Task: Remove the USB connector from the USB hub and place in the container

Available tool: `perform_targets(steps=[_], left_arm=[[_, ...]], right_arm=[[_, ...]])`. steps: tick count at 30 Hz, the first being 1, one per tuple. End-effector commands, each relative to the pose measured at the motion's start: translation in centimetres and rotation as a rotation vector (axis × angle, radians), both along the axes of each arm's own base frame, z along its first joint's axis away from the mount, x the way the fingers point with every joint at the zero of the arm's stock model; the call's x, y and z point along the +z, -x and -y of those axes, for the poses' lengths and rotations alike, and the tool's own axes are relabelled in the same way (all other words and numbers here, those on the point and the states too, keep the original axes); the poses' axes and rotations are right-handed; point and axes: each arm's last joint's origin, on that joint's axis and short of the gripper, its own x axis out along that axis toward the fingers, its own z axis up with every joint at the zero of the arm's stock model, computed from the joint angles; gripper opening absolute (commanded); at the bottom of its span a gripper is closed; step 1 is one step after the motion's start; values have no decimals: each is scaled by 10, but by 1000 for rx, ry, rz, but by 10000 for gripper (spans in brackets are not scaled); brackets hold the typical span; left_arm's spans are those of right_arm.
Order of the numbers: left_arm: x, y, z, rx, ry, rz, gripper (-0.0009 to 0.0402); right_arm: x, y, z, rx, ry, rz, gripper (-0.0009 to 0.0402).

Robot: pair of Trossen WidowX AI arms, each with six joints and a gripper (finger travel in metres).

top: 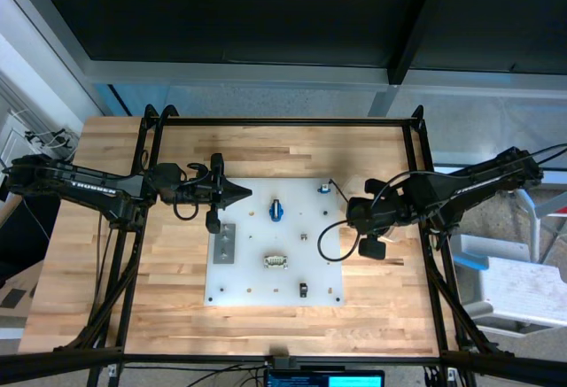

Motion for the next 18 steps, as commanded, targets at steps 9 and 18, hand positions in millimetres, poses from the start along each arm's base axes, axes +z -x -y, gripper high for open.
perform_targets(steps=[9,18], left_arm=[[0,0,0,0,0,0,1],[0,0,0,0,0,0,1]], right_arm=[[-2,12,30,-60,38,-63,0],[-14,28,50,-132,-30,-119,0]])
